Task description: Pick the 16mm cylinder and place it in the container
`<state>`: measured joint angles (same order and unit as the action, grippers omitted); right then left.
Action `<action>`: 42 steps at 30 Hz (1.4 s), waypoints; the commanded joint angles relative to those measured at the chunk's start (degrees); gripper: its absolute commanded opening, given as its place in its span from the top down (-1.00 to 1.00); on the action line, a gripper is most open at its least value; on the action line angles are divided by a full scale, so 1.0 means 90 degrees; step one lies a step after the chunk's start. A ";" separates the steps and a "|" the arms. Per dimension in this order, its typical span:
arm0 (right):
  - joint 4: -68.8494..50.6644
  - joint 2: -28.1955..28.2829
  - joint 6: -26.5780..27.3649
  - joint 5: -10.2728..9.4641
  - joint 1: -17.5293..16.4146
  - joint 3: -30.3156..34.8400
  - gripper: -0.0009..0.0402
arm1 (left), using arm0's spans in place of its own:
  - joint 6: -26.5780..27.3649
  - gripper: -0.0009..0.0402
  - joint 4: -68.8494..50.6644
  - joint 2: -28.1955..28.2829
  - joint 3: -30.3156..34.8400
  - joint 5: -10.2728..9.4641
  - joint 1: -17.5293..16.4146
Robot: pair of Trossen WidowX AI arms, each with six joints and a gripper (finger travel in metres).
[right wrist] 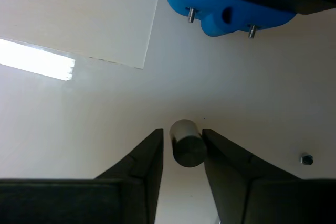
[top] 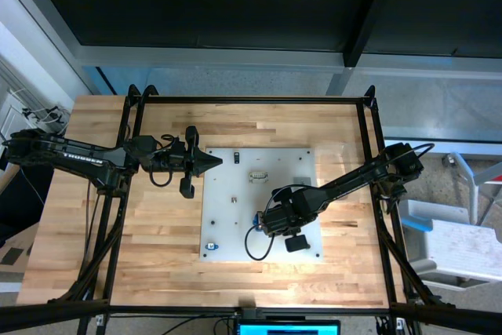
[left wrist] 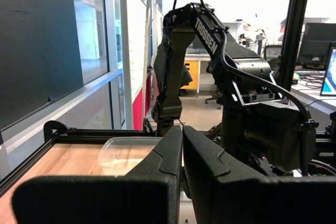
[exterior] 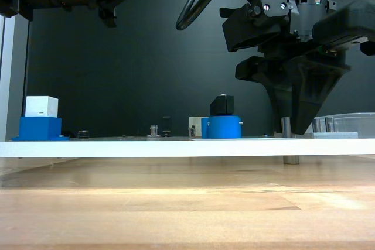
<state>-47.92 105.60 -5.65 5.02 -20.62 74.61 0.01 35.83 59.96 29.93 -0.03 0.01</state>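
Right gripper (right wrist: 182,130) is lowered onto the white task board (top: 227,225), fingertips at board level in the low view (exterior: 297,127). Its jaws are released and set astride the 16mm cylinder (right wrist: 187,148). The cylinder is seen standing upright on the board between the two fingers (right wrist: 149,156). A thin strip of board is visible between the peg and one finger. On the other side, contact cannot be told. The peg is not lifted: in the low view its base (exterior: 286,127) is seen on the board surface, just beside the fingertips.

A blue part (right wrist: 226,9) is noted on the board just beyond the cylinder, apart from it. In the high view it is found next to the right gripper (top: 265,221), at (top: 257,217).

The container (left wrist: 126,153) is seen as a shallow clear tray resting on the wooden desk (top: 157,233). In the low view (exterior: 345,122) it is placed to the right of the right gripper. The depth between them cannot be judged there.

Left gripper (left wrist: 182,129) is held high above the desk, over the left edge of the board (top: 213,160), pointing inward. Its jaws are clenched on nothing, with only a hairline slit between them.

A blue block topped by a white cube (exterior: 40,120) is recorded at the near left of the board.
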 commanded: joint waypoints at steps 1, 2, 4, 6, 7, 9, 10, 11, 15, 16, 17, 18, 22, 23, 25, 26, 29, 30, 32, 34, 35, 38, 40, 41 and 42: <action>-0.0005 -0.0007 0.0012 0.0063 -0.0002 0.0002 0.63 | 0.0000 0.96 0.0000 0.0002 0.0002 0.0002 0.0000; -0.0005 -0.0007 0.0012 0.0063 0.0000 0.0002 0.67 | 0.0000 0.96 0.0002 0.0002 0.0002 0.0002 0.0000; -0.0005 -0.0007 0.0019 0.0073 0.0000 0.0002 0.73 | 0.0000 0.96 0.0000 0.0002 0.0002 0.0002 -0.0002; -0.0007 -0.0007 0.0024 0.0112 0.0000 0.0002 0.78 | 0.0000 0.96 0.0000 0.0002 0.0002 0.0002 0.0000; -0.0010 -0.0007 0.0022 0.0112 0.0000 0.0002 0.80 | 0.0000 0.96 0.0002 0.0002 0.0002 0.0002 -0.0002; -0.0022 -0.0007 0.0022 0.0112 0.0000 0.0002 0.83 | 0.0000 0.96 0.0002 0.0002 0.0002 0.0002 0.0000; -0.0027 -0.0007 0.0022 0.0112 0.0002 0.0002 0.84 | 0.0000 0.96 0.0002 0.0002 0.0002 0.0002 -0.0002; -0.0029 -0.0010 0.0022 0.0112 0.0000 0.0002 0.85 | 0.0000 0.96 0.0000 0.0002 0.0002 0.0002 0.0000; -0.0211 -0.0012 0.0068 0.0160 0.0002 0.0126 0.84 | 0.0000 0.96 0.0000 0.0002 0.0002 0.0002 0.0000; -0.0262 -0.0015 0.0080 0.0168 0.0002 0.0168 0.83 | 0.0000 0.96 0.0000 0.0002 0.0002 0.0002 0.0000; -0.0294 -0.0022 0.0104 0.0168 0.0002 0.0199 0.83 | 0.0000 0.96 0.0000 0.0002 0.0002 0.0002 0.0000; -0.0313 -0.0036 0.0119 0.0168 0.0002 0.0221 0.82 | 0.0000 0.96 0.0000 0.0002 0.0002 0.0002 0.0000; -0.0403 -0.0121 0.0177 0.0189 0.0002 0.0291 0.81 | 0.0000 0.96 0.0002 0.0002 0.0002 0.0002 0.0000; -0.0435 -0.0141 0.0180 0.0228 0.0002 0.0308 0.80 | 0.0000 0.96 0.0000 0.0002 0.0002 0.0002 0.0000; -0.0495 -0.0204 0.0180 0.0284 0.0002 0.0340 0.80 | 0.0000 0.96 0.0000 0.0002 0.0002 0.0002 0.0000; -0.0529 -0.0233 0.0182 0.0287 0.0002 0.0362 0.80 | 0.0000 0.96 0.0002 0.0002 0.0002 0.0002 0.0000; -0.0653 -0.0321 0.0182 0.0330 0.0002 0.0430 0.80 | 0.0000 0.96 0.0000 0.0002 0.0002 0.0002 0.0000; -0.0687 -0.0335 0.0185 0.0328 0.0002 0.0449 0.80 | 0.0000 0.96 0.0000 0.0002 0.0002 0.0002 -0.0002; -0.0801 -0.0391 0.0182 0.0330 0.0002 0.0510 0.80 | 0.0000 0.96 0.0002 0.0002 0.0002 0.0002 0.0000; -0.0891 -0.0432 0.0182 0.0333 0.0002 0.0568 0.80 | 0.0000 0.96 0.0002 0.0002 0.0002 0.0002 0.0000; -0.0937 -0.0442 0.0182 0.0333 0.0002 0.0597 0.80 | 0.0000 0.96 -0.0002 0.0002 0.0002 0.0002 0.0000; -0.1005 -0.0542 0.0182 0.0333 0.0015 0.0631 0.80 | 0.0000 0.96 0.0000 0.0002 0.0002 0.0002 0.0000; -0.1010 -0.0636 0.0180 0.0333 0.0022 0.0629 0.80 | 0.0000 0.96 0.0002 0.0002 0.0002 0.0002 -0.0002; -0.1018 -0.0675 0.0177 0.0333 0.0039 0.0629 0.80 | 0.0000 0.96 0.0000 0.0002 0.0002 0.0002 0.0000; -0.1049 -0.0733 0.0175 0.0330 0.0056 0.0627 0.80 | 0.0000 0.96 -0.0002 0.0002 0.0002 0.0002 0.0000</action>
<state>-57.19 99.55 -3.95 8.23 -20.25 80.36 0.01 35.83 59.99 29.93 -0.01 0.01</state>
